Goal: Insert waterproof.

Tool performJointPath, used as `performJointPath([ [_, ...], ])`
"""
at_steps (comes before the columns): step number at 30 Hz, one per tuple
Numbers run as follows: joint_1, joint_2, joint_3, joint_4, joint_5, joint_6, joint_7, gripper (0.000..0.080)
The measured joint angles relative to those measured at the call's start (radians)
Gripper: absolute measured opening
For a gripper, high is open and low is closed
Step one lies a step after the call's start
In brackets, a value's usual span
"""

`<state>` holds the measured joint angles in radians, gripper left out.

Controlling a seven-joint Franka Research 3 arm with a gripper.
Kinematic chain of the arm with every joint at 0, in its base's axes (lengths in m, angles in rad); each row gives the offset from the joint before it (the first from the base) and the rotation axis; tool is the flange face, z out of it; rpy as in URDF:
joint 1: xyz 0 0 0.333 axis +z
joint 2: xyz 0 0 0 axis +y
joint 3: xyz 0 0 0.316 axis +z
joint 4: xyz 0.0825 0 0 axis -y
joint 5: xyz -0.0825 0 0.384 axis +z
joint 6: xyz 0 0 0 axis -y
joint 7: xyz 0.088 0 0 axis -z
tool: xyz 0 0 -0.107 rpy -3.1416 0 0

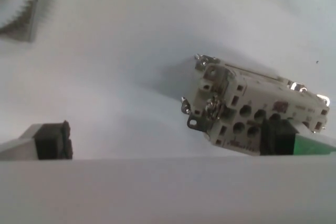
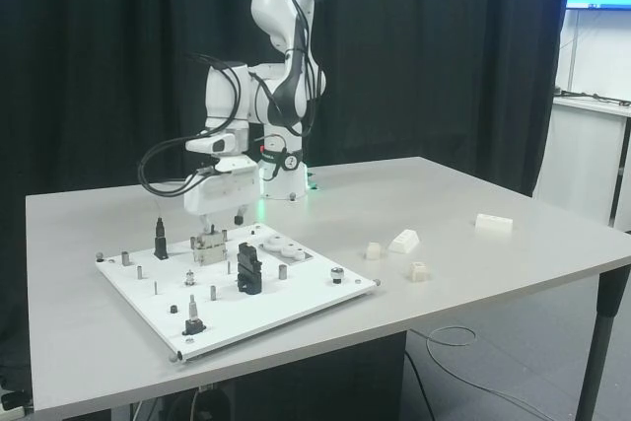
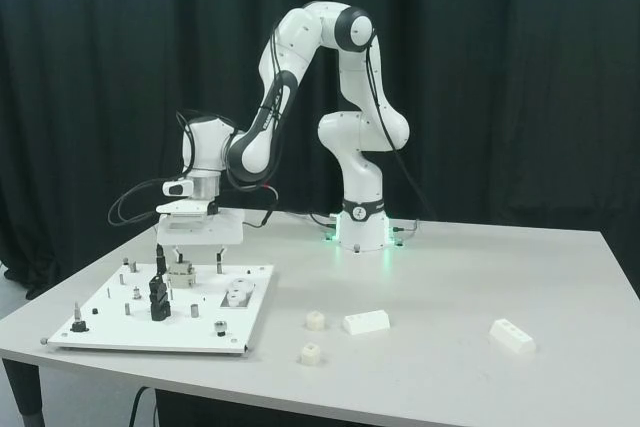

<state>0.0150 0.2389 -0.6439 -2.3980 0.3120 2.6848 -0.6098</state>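
Note:
The waterproof connector [image 1: 247, 109] is a white block with several round holes and metal screws. It stands on the white board [image 2: 296, 295], toward the board's far side [image 2: 207, 245] [image 3: 181, 273]. My gripper [image 1: 168, 142] hangs just above it, open. One finger [image 1: 52, 141] is well clear of the connector. The other finger [image 1: 281, 139], with a black pad and a green part, is right against the connector's edge. In the room views the gripper [image 2: 211, 221] [image 3: 188, 247] sits low over the connector.
A black part [image 2: 246, 269] [image 3: 158, 299] stands on the board near the connector, among several small pegs. A white toothed wheel [image 1: 18, 3] lies on the board. Several small white blocks [image 2: 404, 241] [image 3: 365, 322] lie on the grey table beyond the board.

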Motion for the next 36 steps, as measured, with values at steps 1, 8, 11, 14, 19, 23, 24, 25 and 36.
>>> performJointPath([
  [1,0.0,0.003,0.001,0.0,0.003,0.004,-0.001,0.08],
  [8,0.0,0.013,0.006,0.0,0.015,0.021,-0.008,0.08],
  [11,0.0,0.008,0.006,0.0,0.015,0.015,-0.008,0.08],
  [14,0.003,-0.005,0.008,-0.001,0.015,-0.014,-0.008,0.08],
  [19,0.009,-0.034,0.008,-0.002,0.013,-0.064,-0.008,0.08],
  [23,0.009,-0.051,0.007,-0.003,0.007,-0.08,-0.008,0.08],
  [24,0.009,-0.053,0.007,-0.002,0.004,-0.081,-0.008,0.08],
  [25,0.009,-0.055,0.006,-0.002,0.0,-0.081,-0.008,0.08],
  [36,0.009,-0.058,0.0,0.016,-0.038,-0.079,-0.008,0.08],
])
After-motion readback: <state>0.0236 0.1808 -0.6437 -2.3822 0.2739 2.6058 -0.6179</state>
